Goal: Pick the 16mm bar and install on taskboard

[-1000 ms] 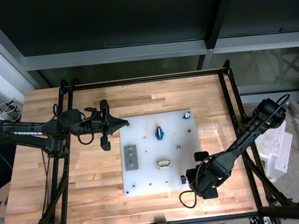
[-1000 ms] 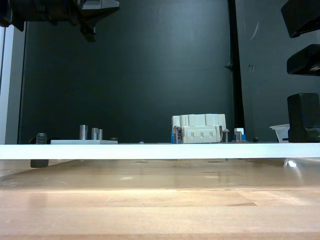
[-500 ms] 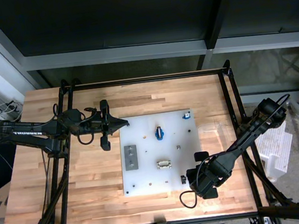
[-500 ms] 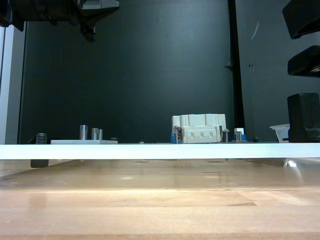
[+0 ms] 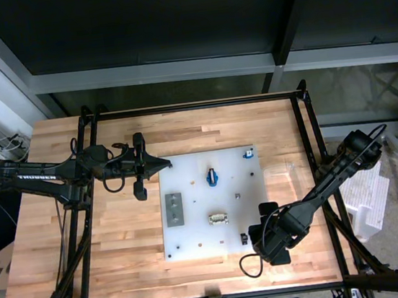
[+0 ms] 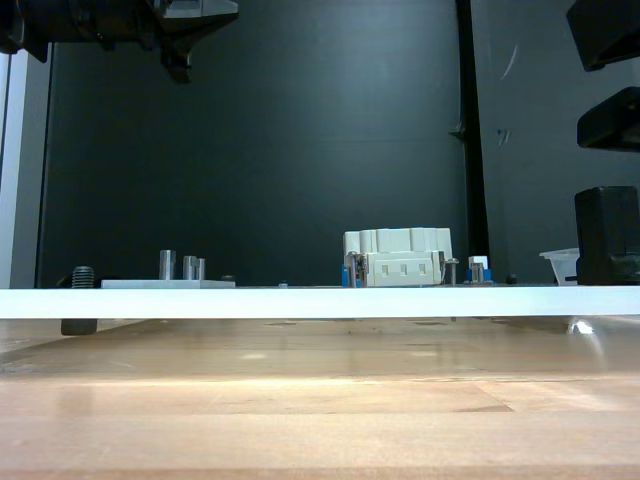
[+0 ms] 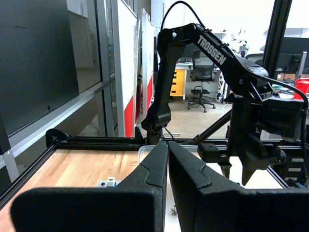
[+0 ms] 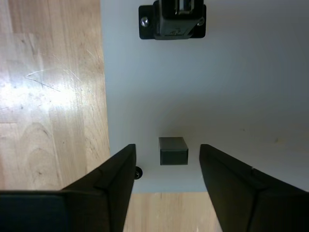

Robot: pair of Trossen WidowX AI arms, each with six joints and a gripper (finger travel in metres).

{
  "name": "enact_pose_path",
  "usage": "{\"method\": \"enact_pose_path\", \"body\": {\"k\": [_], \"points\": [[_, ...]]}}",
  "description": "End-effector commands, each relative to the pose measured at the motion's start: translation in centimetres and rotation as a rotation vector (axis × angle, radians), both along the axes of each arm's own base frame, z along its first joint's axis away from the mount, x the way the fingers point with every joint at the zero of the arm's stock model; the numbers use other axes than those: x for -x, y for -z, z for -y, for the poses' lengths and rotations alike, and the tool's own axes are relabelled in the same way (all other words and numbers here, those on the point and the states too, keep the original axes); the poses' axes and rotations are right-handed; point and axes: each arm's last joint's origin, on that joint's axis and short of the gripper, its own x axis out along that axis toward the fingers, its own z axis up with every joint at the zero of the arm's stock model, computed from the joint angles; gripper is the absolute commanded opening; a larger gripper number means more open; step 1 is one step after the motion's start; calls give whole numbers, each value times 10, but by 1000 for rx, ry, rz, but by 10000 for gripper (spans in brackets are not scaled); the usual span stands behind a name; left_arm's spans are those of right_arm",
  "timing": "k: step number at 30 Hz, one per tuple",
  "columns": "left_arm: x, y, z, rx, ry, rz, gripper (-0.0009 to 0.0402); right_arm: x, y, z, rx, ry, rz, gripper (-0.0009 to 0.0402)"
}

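the white taskboard (image 5: 192, 182) lies at the centre of the high view on the wooden table (image 5: 124, 245). the right gripper (image 8: 166, 146) hangs above the board's near right corner, in the lower right of the high view, with its fingers (image 8: 116, 179) spread wide. in the right wrist view the 16mm bar (image 8: 173, 151) shows end-on as a dark grey square standing on the board between the two fingers, touching neither. how deep it sits cannot be told. a black connector mount (image 8: 172, 21) is fixed to the board nearby, apart from the bar. the left gripper (image 5: 165, 165) hovers at the board's far left corner, in the upper left of the low view, its fingers (image 7: 154, 169) pressed together on nothing. a grey plate (image 5: 174, 210) with three upright pegs sits on the board's left side.
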Motion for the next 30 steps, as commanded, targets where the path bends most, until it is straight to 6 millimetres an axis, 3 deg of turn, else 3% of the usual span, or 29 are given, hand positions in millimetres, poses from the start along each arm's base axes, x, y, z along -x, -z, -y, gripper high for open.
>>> {"method": "enact_pose_path", "body": {"k": [1, 14, 30], "points": [[0, 0, 0, 0, 0, 0, 1, 3, -8, 3, -8, -4, 2, 218], [0, 0, 0, 0, 0, 0, 1, 25, -58, 20, -74, 3, 83, 229], [0, 0, 0, 0, 0, 0, 1, 26, -62, 23, -55, 7, 121, 205]]}}
